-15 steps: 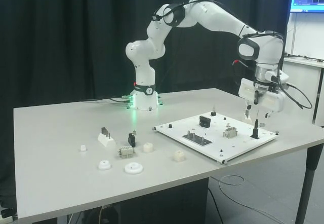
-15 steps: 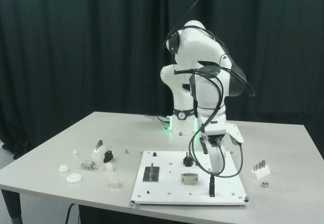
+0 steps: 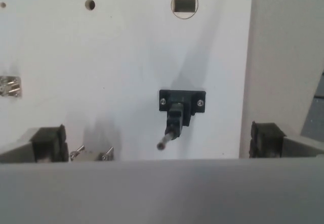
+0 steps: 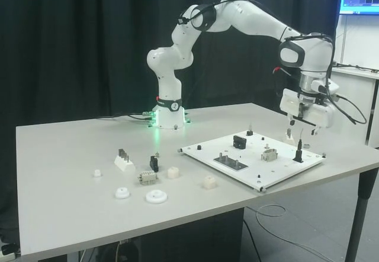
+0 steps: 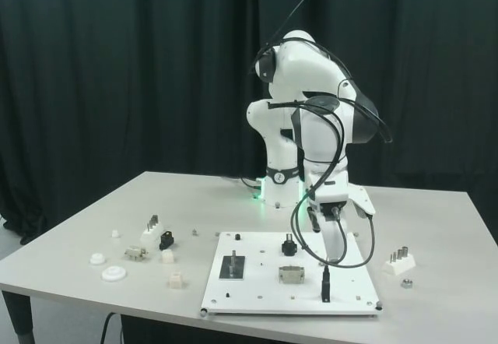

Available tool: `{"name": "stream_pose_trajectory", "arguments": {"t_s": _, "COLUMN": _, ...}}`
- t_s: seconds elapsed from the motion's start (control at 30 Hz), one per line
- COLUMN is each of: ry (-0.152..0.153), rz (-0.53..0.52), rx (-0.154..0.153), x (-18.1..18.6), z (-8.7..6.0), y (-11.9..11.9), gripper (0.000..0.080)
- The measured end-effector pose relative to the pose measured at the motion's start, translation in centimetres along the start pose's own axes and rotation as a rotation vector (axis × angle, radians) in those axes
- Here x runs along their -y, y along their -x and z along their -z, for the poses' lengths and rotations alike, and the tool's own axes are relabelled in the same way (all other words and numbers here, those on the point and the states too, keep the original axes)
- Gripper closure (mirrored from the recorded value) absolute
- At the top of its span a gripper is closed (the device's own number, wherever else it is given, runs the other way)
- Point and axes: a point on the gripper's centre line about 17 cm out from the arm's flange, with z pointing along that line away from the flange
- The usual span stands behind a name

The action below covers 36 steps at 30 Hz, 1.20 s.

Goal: Pick waterproof.

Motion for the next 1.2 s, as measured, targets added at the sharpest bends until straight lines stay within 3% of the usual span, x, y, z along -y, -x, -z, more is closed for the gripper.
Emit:
{"name": "stream_pose_trajectory", "arguments": {"t_s": 0.3, "ry": -0.003, "rz": -0.014, "rx": 0.009, "x": -0.1, "z": 1.0, "y": 0.8, "gripper": 0.0003}}
{"name": "stream_pose_trajectory", "arguments": {"t_s": 0.53, "ry": -0.006, "rz": -0.061, "rx": 0.033, "x": -0.1, "z": 2.3, "y": 3.3, "gripper": 0.0003}}
{"name": "stream_pose_trajectory", "arguments": {"t_s": 1.2, "ry": -0.024, "rz": -0.302, "rx": 0.121, "x": 1.6, "z": 5.1, "y": 17.4, "gripper": 0.0003}}
